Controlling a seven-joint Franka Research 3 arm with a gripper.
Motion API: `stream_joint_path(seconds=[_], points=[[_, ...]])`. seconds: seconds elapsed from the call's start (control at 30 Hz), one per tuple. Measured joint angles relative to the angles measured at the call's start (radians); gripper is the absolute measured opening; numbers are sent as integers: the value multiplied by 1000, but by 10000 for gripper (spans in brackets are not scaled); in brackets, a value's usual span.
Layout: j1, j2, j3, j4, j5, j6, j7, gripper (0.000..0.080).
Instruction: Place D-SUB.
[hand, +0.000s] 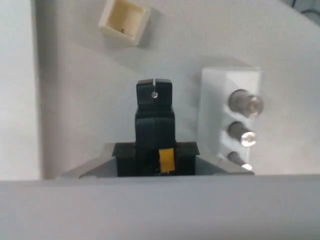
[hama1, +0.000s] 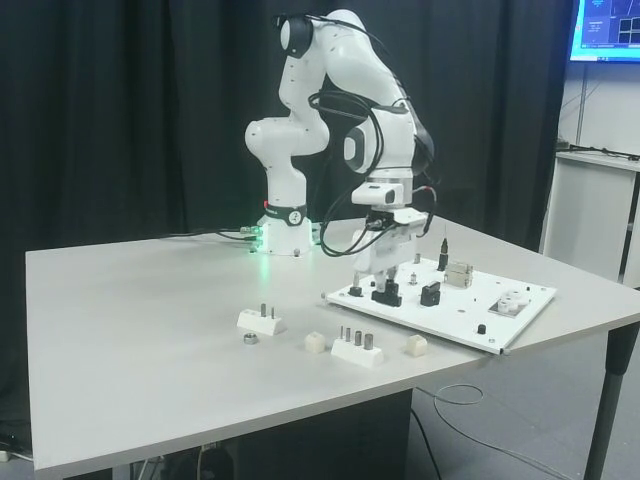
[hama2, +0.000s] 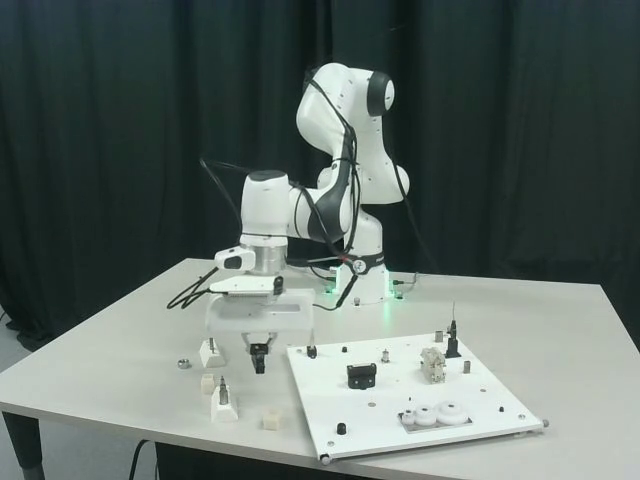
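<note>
**D-SUB in my grip, placement not yet made**

My gripper (hama2: 259, 362) is clenched on the black D-SUB (hand: 154, 131), held low by the near edge of the white board (hama2: 480, 405), beside a white block with pins (hand: 231, 117). I judge the carrying nearly done; setting down and letting go remain.

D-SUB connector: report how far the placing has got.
Done: D-SUB connector is clamped in the gripper. In hand: held low over the grey table, beside the white peg block, near the white board. Left: set down, release; table contact cannot be told.
</note>
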Motion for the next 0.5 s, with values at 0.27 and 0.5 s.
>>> stream_joint_path(seconds=[0.27,0.5], points=[[-19,36,-3,36,-1,7,-118,154],[-29,77,-3,77,-1,0,-190,154]])
